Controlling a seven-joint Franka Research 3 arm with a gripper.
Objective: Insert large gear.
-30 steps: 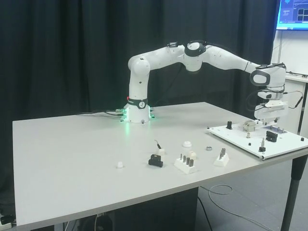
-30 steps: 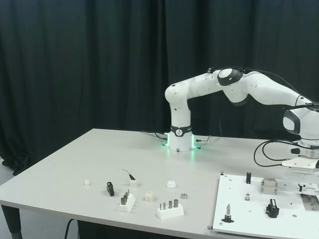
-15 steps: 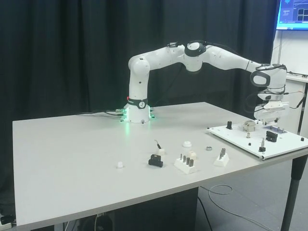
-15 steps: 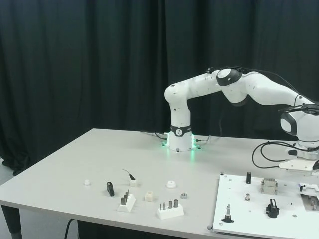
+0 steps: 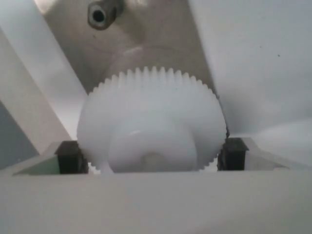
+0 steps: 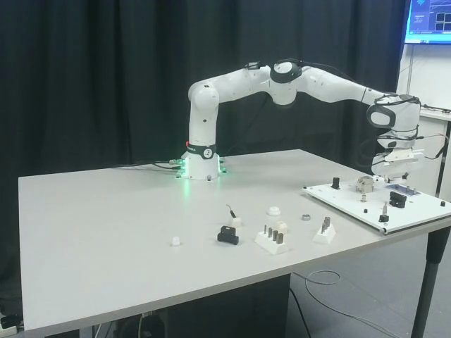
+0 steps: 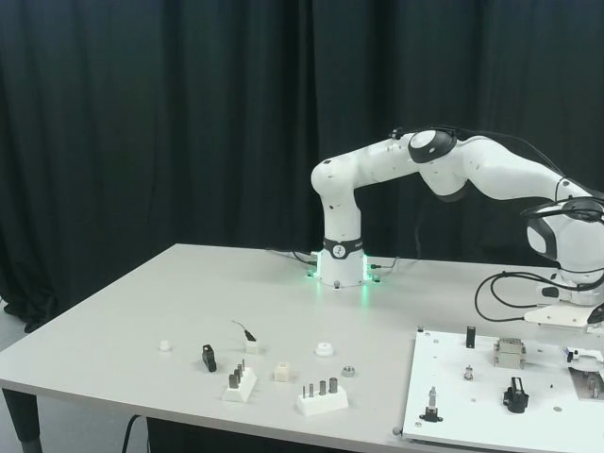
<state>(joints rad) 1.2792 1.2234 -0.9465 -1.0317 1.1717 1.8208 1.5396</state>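
The large white gear (image 5: 152, 122) fills the wrist view, toothed rim upward, clamped between two black finger pads (image 5: 70, 157) on either side. My gripper (image 5: 152, 156) is shut on it. Past the gear lie a grey plate and a hollow metal peg (image 5: 99, 15). In the first room view my gripper (image 6: 394, 169) hangs just above the far right part of the white assembly board (image 6: 352, 201). In the second room view my gripper (image 7: 583, 349) sits at the picture's right edge over the same board (image 7: 472, 415). The gear is too small to make out in either room view.
The board carries a black block (image 6: 336, 183), a metal block (image 6: 364, 184), another black part (image 6: 397, 200) and an upright peg (image 6: 384, 211). On the grey table stand two white peg holders (image 6: 271, 239) (image 6: 324, 231), a black part (image 6: 227, 234) and small white rounds (image 6: 175, 241) (image 6: 273, 210).
The wrist and hand have risen slightly above the board and shifted a little toward the arm's base over the last second. The parts on the table have not moved.
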